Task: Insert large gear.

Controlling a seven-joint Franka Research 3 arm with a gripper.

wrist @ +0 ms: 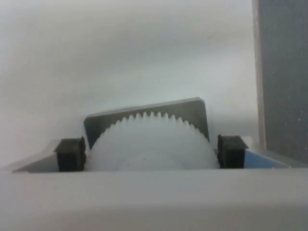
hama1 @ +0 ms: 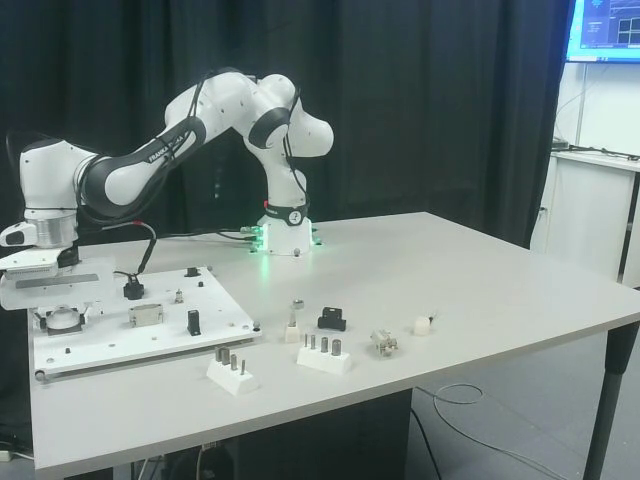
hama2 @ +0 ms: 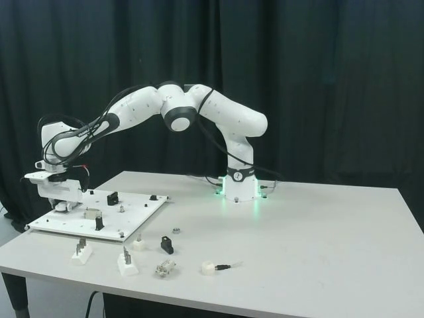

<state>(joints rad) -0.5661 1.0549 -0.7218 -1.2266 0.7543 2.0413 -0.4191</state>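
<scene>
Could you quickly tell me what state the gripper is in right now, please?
Gripper: closed on the large white gear, a black fingertip on each side.

Two distant room views share the table (hama1: pixel 480 280); wrist view close.

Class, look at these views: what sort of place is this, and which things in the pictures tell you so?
Probably a robotics lab or test cell. A white robot arm is bolted on a grey table, black curtains close off the space, and a white assembly board with small parts lies beside loose fixtures.
</scene>
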